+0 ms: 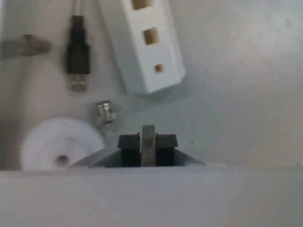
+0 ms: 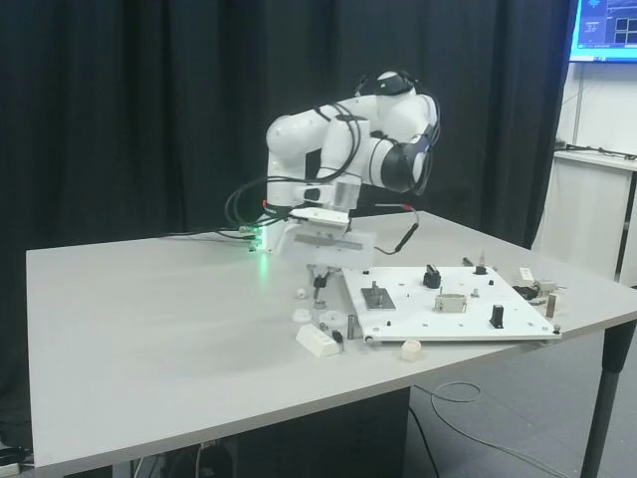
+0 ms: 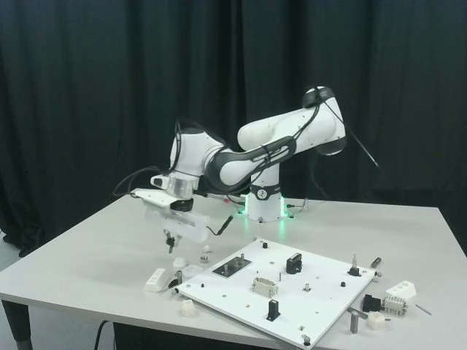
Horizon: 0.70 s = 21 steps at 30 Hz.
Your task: Place square peg 2.
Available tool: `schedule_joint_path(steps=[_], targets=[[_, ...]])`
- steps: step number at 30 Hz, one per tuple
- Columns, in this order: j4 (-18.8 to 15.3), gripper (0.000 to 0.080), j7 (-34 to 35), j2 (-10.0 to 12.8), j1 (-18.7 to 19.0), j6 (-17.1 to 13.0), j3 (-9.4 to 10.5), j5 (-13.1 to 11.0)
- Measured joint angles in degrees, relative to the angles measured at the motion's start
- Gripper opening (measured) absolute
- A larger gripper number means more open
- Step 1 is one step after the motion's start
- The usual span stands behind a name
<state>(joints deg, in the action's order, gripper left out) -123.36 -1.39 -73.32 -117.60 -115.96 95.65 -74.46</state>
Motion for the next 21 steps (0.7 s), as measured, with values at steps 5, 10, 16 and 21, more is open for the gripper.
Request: schedule_joint_path(steps=[5, 10, 16, 21], targets=[[0.0, 0.0065, -2.85, -0.56, -2.18, -0.33, 1.21, -2.4], [-0.1, 0.0065, -4.97, -1.2, -3.69, -0.79, 2.47, -4.6], [-0.86, 0.0065, -6.22, -1.61, -4.38, -2.1, 3.98, -6.92], [-1.52, 0.0065, -7.28, -1.73, -4.5, -2.85, 4.96, -8.58]])
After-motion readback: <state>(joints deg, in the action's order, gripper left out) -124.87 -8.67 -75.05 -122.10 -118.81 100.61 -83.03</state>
